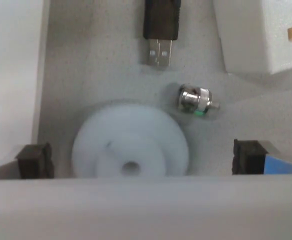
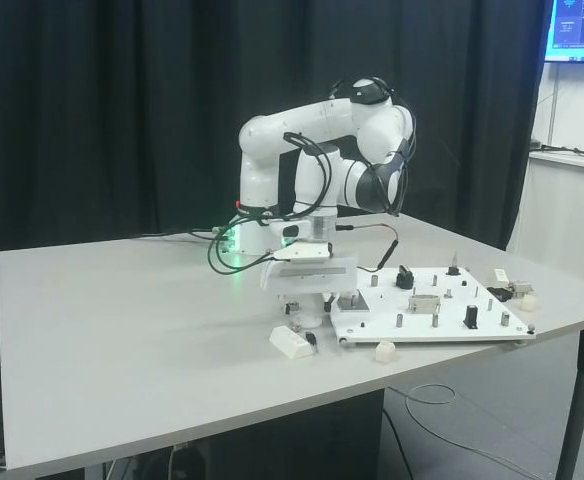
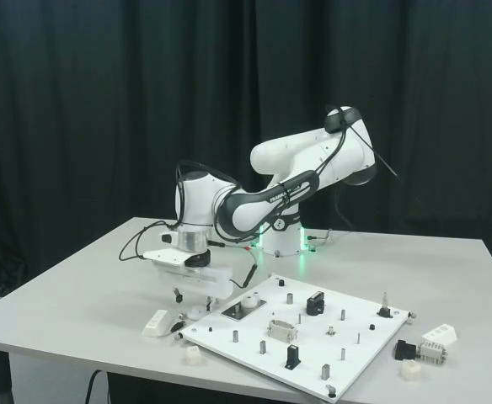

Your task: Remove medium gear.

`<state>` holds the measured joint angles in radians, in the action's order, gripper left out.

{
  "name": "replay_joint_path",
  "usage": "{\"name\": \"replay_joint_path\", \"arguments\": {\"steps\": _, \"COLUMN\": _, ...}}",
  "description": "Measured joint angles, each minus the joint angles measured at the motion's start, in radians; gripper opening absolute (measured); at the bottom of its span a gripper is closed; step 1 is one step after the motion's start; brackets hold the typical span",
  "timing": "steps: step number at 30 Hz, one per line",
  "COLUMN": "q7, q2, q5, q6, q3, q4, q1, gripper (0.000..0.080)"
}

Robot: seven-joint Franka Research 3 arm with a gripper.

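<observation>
While the fingers (image 1: 141,159) stand wide apart, the white gear (image 1: 130,148) lies untouched between them.

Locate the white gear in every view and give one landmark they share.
Wrist view: the white gear lies on the grey table between the tool's fingertips, near a USB plug.
First room view: mostly hidden under the tool; only a white edge shows.
Second room view: the gear sits under the tool, beside the white board.
Shared landmark: the tool.

Black curtain (image 2: 122,110) behind grey table (image 2: 122,320); perhaps monitor (image 2: 580,30) beyond.
</observation>
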<state>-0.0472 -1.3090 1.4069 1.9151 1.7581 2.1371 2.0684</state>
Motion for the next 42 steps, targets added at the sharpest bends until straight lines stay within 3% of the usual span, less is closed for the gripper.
{"name": "replay_joint_path", "arguments": {"steps": 7, "q7": 0.000, "q2": 0.000, "q5": 0.000, "q6": 0.000, "q3": -0.010, "q4": 0.000, "q1": 0.000, "gripper": 0.0800}}
{"name": "replay_joint_path", "arguments": {"steps": 33, "q7": 0.002, "q2": 0.003, "q5": -0.001, "q6": -0.004, "q3": -0.035, "q4": 0.000, "q1": -0.009, "gripper": 0.0800}}
{"name": "replay_joint_path", "arguments": {"steps": 42, "q7": 0.022, "q2": 0.005, "q5": -0.002, "q6": -0.065, "q3": -0.052, "q4": 0.002, "q1": -0.021, "gripper": 0.0800}}
